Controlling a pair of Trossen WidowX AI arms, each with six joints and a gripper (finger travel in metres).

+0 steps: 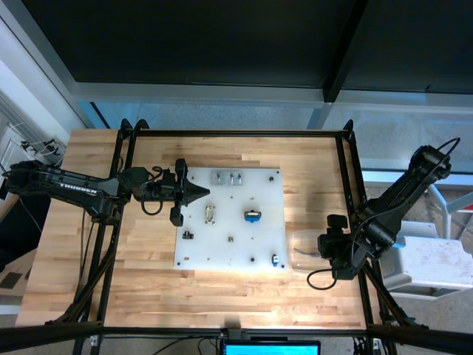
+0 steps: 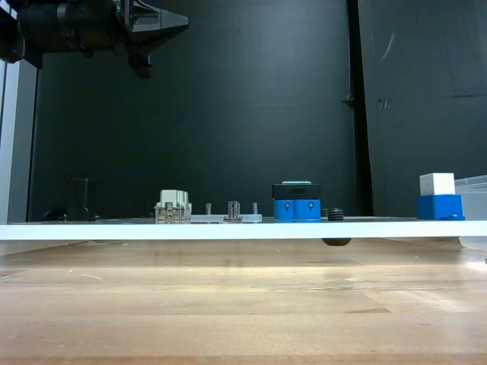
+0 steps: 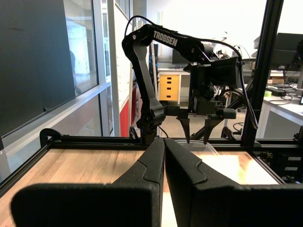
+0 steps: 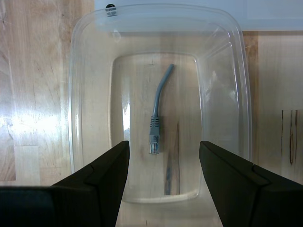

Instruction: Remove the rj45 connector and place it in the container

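My left gripper (image 1: 201, 192) hangs clenched left of centre in the high view, above the flat white board (image 1: 222, 251). At lower right, my right gripper (image 3: 197, 136) hovers, fingers spread, over the shallow clear plastic container (image 4: 75, 94). The short grey-cabled rj45 connector (image 4: 155, 127) lies inside it.

Wooden table (image 1: 96, 244): two items resting directly on its surface.
A white board (image 1: 222, 248) lay flat at the centre of the planked top. A clear container (image 4: 75, 94) sat on the wood just beside the board's right edge, towards the near corner.
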